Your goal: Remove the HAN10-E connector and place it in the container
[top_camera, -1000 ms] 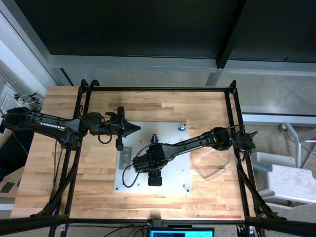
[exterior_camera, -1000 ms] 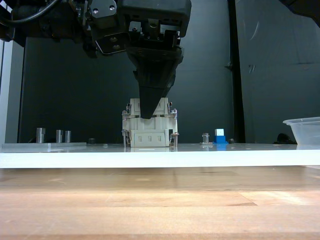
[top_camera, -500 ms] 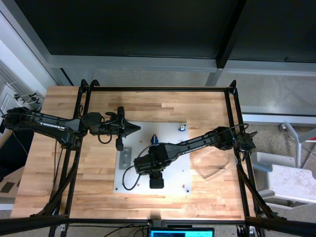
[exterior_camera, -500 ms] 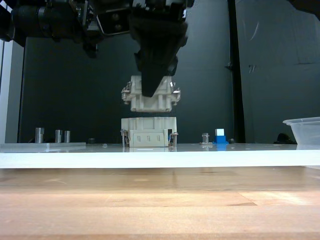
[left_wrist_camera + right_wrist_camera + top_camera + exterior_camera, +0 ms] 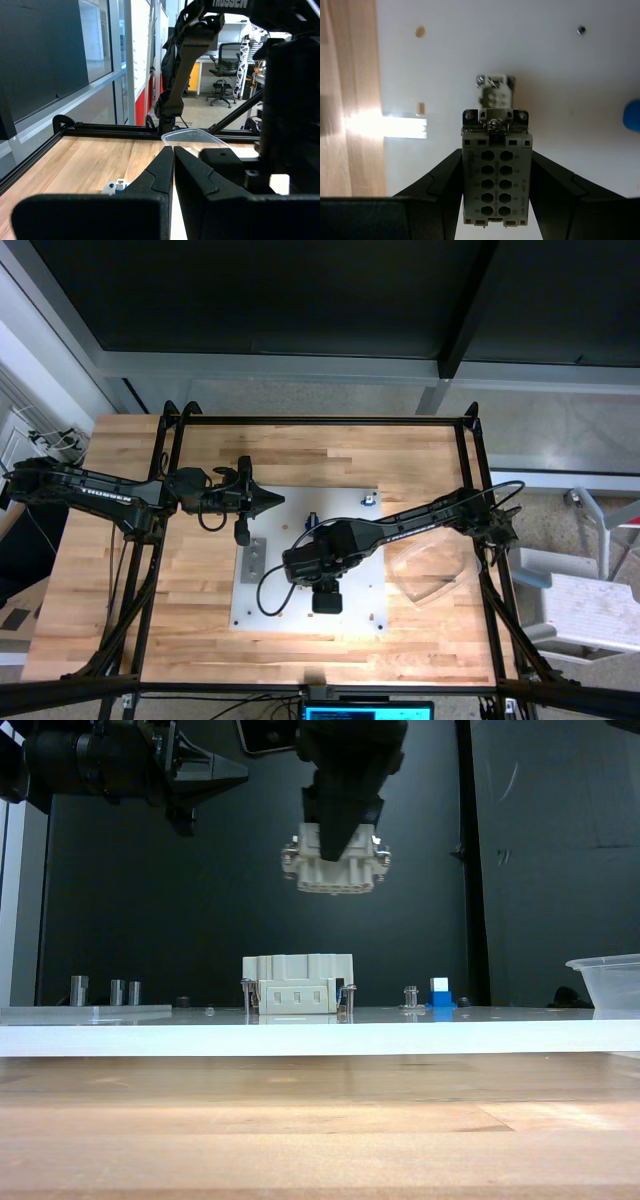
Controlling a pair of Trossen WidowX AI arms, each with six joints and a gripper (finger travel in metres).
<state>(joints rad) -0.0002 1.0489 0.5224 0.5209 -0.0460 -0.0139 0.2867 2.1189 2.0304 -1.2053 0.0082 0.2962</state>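
My right gripper (image 5: 338, 842) is shut on the HAN10-E connector (image 5: 335, 872), a pale grey-white block with rows of pin holes (image 5: 495, 172), and holds it in the air well above its matching housing (image 5: 297, 984) on the white board. Its black fingers (image 5: 445, 181) press on both sides of the connector. From above, the right gripper (image 5: 322, 578) covers the connector. The clear container (image 5: 432, 570) stands to the right of the board, apart from the gripper. My left gripper (image 5: 264, 500) hovers shut over the board's far left edge, holding nothing.
A small blue piece (image 5: 438, 991) and a short post stand on the white board (image 5: 358, 540) right of the housing. Grey metal pegs (image 5: 118, 991) stand at the board's left. A black frame (image 5: 470, 500) rails the wooden table.
The right gripper has lifted the connector out of its housing, raised it well above the board, and shifted it a little to the right. The left arm has not moved.
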